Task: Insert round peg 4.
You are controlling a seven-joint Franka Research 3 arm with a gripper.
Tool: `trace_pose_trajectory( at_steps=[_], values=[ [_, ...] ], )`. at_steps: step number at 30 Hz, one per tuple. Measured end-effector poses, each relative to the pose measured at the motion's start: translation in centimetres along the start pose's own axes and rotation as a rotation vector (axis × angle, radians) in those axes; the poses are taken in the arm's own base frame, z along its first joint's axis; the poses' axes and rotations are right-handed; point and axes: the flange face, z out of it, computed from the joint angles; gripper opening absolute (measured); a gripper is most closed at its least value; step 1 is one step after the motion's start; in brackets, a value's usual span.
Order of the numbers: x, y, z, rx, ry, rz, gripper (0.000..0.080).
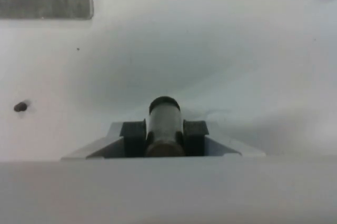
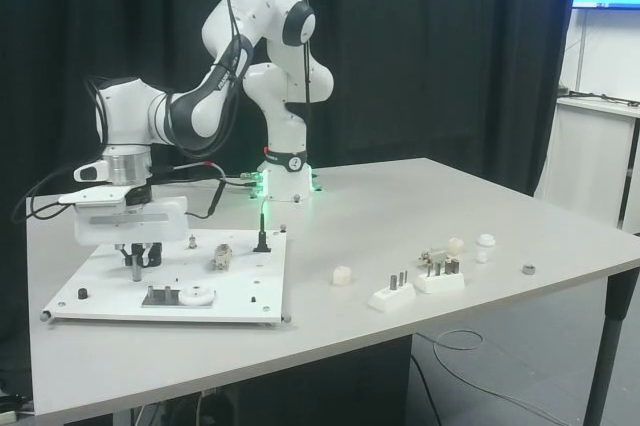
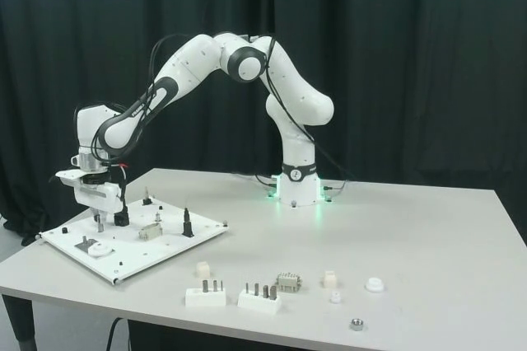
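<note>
Gripper (image 1: 165,139) is clamped on the peg (image 1: 164,121), hovering over the board (image 2: 250,291). Next: line up with its hole, lower straight.

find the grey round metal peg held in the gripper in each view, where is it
Wrist view: the grey round metal peg stands clamped between the two black fingers, above the white board.
First room view: under the gripper at the table's far left, over the white board.
Second room view: below the gripper at the far left, over the board's back edge.
Shared landmark: the white board.
</note>
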Motion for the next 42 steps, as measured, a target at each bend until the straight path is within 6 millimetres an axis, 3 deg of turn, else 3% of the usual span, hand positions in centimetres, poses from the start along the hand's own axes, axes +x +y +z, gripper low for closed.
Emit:
trace_pose_trajectory(
  at_steps=[42],
  values=[
    [0.00,-0.12,0.12,0.006,0.005,-0.060,0.0144]
  ],
)
